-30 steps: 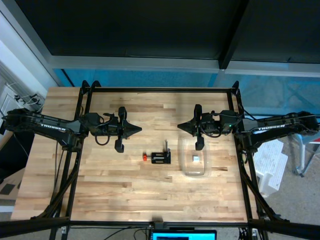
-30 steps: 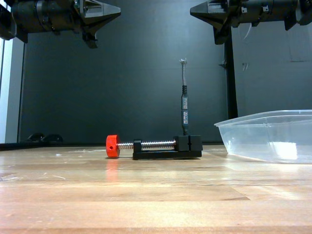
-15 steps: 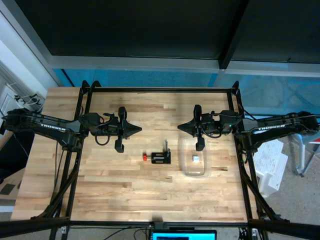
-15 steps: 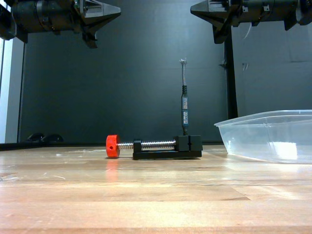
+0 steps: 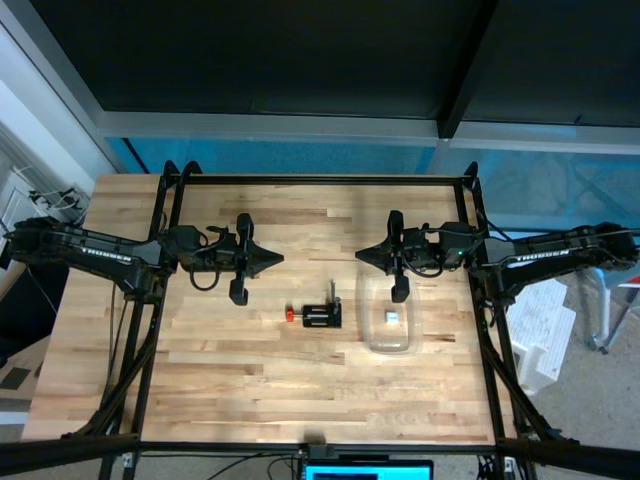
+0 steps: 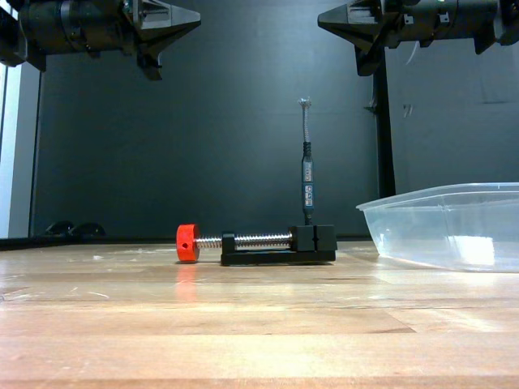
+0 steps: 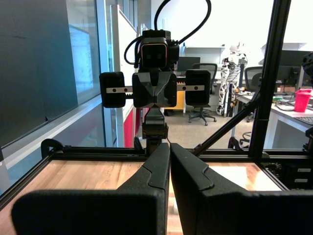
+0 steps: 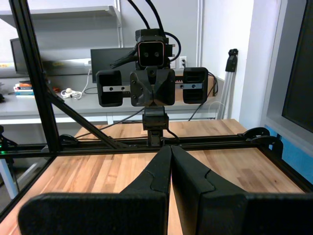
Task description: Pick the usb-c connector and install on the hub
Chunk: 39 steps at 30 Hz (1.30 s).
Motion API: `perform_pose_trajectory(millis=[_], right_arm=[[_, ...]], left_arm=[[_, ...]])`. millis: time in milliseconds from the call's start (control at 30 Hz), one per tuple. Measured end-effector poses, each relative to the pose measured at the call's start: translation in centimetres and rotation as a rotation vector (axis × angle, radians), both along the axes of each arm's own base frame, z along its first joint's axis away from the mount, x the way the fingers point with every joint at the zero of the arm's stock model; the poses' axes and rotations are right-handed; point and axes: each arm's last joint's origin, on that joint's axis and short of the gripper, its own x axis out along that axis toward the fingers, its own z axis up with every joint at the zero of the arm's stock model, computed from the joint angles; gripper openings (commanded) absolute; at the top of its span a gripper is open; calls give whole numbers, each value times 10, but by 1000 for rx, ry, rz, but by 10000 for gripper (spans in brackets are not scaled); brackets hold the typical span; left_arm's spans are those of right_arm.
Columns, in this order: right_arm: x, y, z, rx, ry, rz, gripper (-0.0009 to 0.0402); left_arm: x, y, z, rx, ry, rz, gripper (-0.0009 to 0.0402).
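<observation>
Right end effector (image 8: pixel 170 148), fingers pressed together, over the table (image 8: pixel 98 171); left end effector (image 8: pixel 152 93) faces it at twelve o'clock.

Left gripper (image 5: pixel 278 260): black. Right gripper (image 5: pixel 360 252): black. Between and below them, vise (image 5: pixel 322 317): black, with red knob (image 6: pixel 187 242) and silver screw (image 6: pixel 255 241). Connector (image 6: pixel 307 182) in the vise: dark body, grey cable. Below Right gripper, tub (image 6: pixel 438 227): clear. Table (image 5: pixel 250 380): pale wood, striped planks.

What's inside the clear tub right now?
One small pale piece lies free on the floor of the clear tub; what it is cannot be told. Nothing covers it. The left gripper and right gripper hang shut and empty, high over the table.
</observation>
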Motion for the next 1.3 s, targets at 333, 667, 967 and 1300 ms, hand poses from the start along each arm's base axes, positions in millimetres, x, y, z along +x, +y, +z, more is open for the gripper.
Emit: perform_pose_trajectory(millis=[333,667,967,1300], right_arm=[[0,0,0,1,-1,1,0],[0,0,0,1,-2,1,0],[0,0,0,1,-1,1,0],[0,0,-1,1,13,1,0]], left_arm=[[0,0,0,0,0,0,0],[0,0,0,0,0,0,0],[0,0,0,0,1,0,0],[0,0,0,0,0,0,0]])
